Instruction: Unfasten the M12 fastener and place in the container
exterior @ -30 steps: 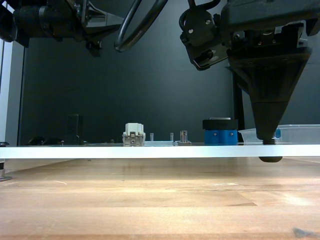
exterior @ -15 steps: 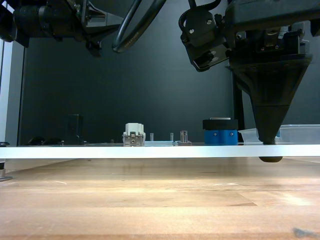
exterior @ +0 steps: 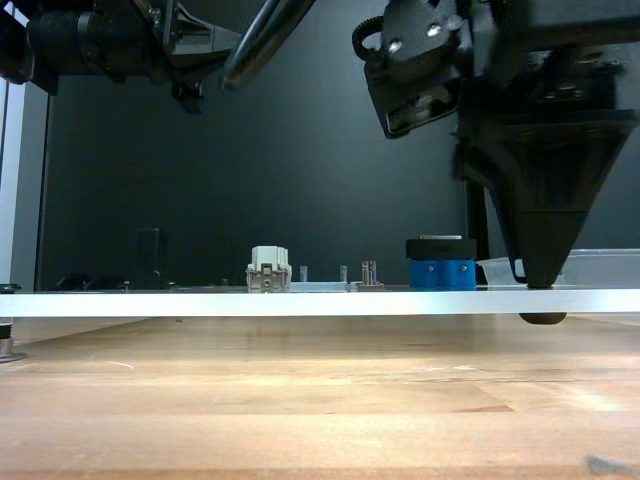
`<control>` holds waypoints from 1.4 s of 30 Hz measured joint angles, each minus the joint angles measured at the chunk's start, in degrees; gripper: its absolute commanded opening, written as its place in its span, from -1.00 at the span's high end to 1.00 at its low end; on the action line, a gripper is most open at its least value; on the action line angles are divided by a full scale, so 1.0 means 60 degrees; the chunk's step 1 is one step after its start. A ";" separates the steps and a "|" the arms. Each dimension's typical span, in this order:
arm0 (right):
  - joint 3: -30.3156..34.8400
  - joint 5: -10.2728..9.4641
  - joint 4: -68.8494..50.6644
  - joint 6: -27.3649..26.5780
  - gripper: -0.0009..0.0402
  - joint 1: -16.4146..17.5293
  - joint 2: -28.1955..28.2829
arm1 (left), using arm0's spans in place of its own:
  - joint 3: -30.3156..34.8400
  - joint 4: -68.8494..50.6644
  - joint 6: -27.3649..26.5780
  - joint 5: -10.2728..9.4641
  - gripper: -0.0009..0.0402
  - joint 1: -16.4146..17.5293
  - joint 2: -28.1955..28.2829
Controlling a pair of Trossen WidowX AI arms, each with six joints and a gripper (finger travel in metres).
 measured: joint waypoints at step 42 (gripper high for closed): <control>0.0000 -0.0036 -0.0164 -0.8535 0.96 -0.0120 -0.1213 | 0.0004 0.0000 -0.0004 0.0000 0.96 0.0000 0.0000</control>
